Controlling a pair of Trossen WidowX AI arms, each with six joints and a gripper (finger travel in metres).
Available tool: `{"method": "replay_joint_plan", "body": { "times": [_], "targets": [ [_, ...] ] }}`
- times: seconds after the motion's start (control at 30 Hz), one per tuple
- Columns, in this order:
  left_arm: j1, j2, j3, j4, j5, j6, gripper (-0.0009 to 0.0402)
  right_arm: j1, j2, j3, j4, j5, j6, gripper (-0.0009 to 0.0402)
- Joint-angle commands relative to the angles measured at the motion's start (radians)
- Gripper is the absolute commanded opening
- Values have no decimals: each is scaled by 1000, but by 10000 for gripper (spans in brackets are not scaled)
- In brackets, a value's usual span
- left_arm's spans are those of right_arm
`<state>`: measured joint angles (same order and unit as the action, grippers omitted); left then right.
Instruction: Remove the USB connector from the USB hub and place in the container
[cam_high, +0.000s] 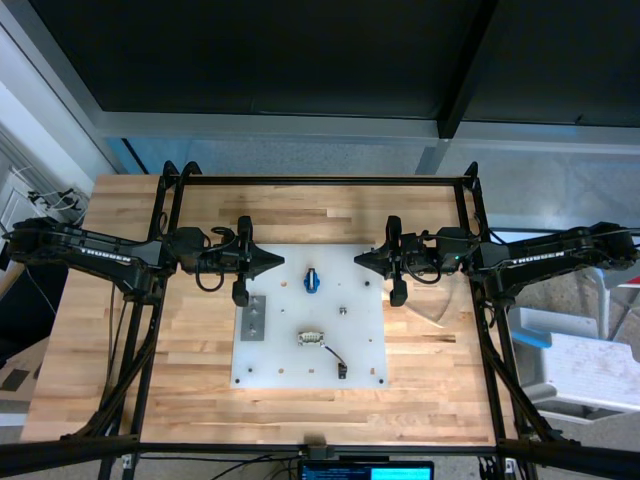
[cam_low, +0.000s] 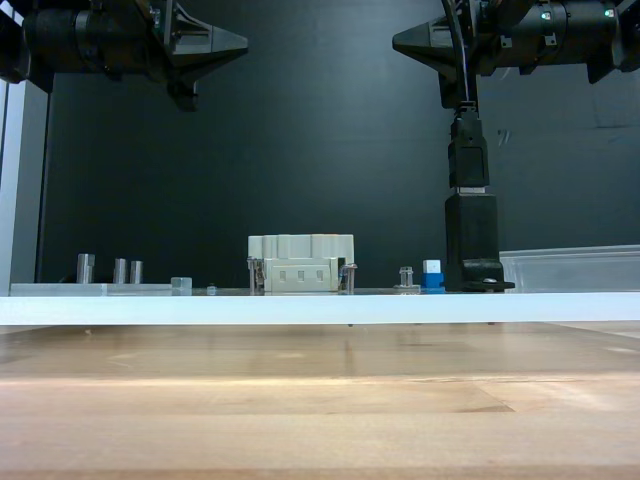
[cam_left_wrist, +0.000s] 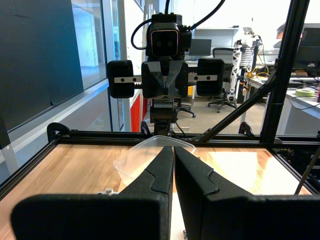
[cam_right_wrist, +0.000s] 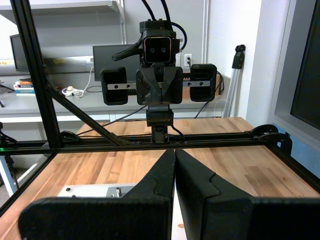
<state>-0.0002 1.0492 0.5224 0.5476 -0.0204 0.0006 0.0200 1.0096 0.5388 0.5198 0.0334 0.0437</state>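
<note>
High view: L gripper (cam_high: 281, 261), R gripper (cam_high: 357, 260) over board (cam_high: 362, 345).

A wooden counter (cam_high: 180, 330) is standing on a speckled grey floor (cam_high: 320, 158). A black panel (cam_low: 320, 150) is closing off the far side. Tall glass panes (cam_left_wrist: 87, 45) are lining one wall. A dark monitor (cam_right_wrist: 107, 56) is sitting on a grey desk (cam_right_wrist: 45, 106) near a white wall (cam_right_wrist: 260, 60).

Robotics lab: framed wooden table (cam_high: 430, 370), monitor (cam_right_wrist: 102, 56), office chair (cam_left_wrist: 228, 82), cluttered desk (cam_right_wrist: 75, 107).
</note>
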Motion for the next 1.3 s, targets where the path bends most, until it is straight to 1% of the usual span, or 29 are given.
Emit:
{"method": "replay_joint_plan", "body": {
  "times": [0.03, 0.47, 0.53, 0.6, 0.83, 1.0, 1.1, 1.3],
  "targets": [
    [0, 0, 0, 0, 0, 0, 1, 0, 0, 0, 1, 0, 0, 0],
    [0, 0, 0, 0, 0, 0, 1, 0, 0, 3, -2, 0, 6, 0],
    [0, 0, 0, 0, 0, 0, 1, 0, 0, 14, -25, 0, 35, 0],
    [0, 0, 0, 0, 0, 0, 1, 0, 0, 42, -92, 0, 53, 0],
    [0, 0, 0, 0, 0, 0, 1, 6, 0, 166, -390, 0, 56, 0],
    [0, 0, 0, 0, 0, 0, 1, 20, 0, 271, -637, 0, 58, 0],
    [0, 0, 0, 0, 0, 0, 1, 40, 0, 333, -760, 0, 81, 0],
    [0, 0, 0, 0, 0, 0, 1, 87, 33, 450, -970, 2, 84, 0]
  ]
}}
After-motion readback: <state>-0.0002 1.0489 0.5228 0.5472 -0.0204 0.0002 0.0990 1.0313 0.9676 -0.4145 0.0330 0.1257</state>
